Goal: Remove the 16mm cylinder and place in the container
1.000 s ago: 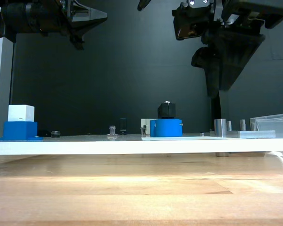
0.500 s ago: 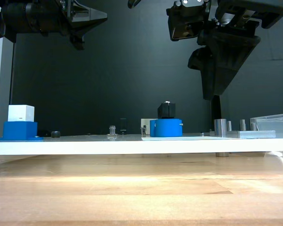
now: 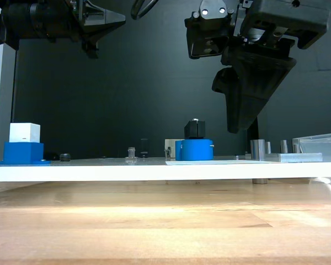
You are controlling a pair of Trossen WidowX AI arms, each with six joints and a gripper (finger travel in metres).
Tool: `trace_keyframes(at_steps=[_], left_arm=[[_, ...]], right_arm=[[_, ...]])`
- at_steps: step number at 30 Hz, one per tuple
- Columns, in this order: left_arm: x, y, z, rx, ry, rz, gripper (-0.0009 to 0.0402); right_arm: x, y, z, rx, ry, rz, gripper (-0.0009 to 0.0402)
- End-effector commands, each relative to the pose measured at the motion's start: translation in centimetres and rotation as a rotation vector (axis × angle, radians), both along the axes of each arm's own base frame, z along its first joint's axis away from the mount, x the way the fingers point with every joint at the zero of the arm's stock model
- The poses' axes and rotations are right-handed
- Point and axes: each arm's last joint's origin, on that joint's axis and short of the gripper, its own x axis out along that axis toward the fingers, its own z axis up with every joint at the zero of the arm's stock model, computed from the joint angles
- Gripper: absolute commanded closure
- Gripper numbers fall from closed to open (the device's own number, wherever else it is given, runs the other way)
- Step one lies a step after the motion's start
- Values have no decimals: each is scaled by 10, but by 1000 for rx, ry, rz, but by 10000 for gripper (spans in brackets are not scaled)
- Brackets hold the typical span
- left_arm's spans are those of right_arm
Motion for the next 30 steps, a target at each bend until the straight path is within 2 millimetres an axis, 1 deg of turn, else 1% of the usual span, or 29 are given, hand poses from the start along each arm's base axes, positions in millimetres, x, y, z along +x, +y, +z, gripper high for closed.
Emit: trace_keyframes(at_steps=[1,12,21,26,30], left_arm=[[0,0,0,0,0,0,393],[0,0,0,0,0,0,393],[0,0,0,0,0,0,393],[0,0,0,0,0,0,393],[0,0,0,0,0,0,393]], right_arm=[[0,0,0,-1,1,2,217],[-1,1,-1,-4,6,5,217],[-11,-1,-18,-30,65,28,216],[-14,-2,-22,-37,79,38,218],[-15,-1,-23,-39,83,42,228]])
